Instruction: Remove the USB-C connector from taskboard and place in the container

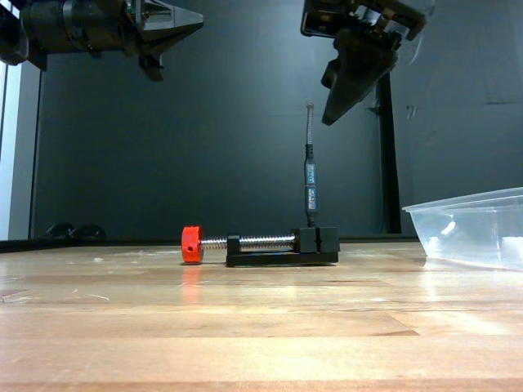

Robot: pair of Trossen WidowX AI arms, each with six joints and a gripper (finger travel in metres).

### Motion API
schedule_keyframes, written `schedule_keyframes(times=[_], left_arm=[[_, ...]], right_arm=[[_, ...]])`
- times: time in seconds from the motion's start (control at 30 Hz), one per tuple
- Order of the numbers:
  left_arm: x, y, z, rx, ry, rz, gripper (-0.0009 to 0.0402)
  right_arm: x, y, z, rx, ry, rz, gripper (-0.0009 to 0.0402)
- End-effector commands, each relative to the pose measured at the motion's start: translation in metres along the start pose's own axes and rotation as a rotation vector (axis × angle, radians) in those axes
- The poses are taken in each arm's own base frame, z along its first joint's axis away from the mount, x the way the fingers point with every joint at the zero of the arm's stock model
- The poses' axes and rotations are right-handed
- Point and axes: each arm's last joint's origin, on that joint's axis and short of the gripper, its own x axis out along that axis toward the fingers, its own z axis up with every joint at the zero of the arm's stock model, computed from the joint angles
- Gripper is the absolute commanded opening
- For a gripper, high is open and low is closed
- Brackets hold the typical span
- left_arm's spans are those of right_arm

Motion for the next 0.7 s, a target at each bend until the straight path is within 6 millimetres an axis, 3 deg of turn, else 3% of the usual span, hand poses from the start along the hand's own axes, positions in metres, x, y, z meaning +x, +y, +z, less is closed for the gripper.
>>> schedule_keyframes(times=[0.03,0.47,0.7], left_arm=[[0.0,0.0,0.0,0.0,0.0,0.0,0.0],[0.0,0.0,0.0,0.0,0.0,0.0,0.0],[0.0,0.0,0.0,0.0,0.0,0.0,0.0]], right_arm=[[0.008,0.003,0.003,-0.004,0.026,-0.002,0.0147],[0.032,0.011,0.021,-0.024,0.091,-0.008,0.016],[0.047,0.014,0.02,-0.031,0.129,-0.012,0.016]])
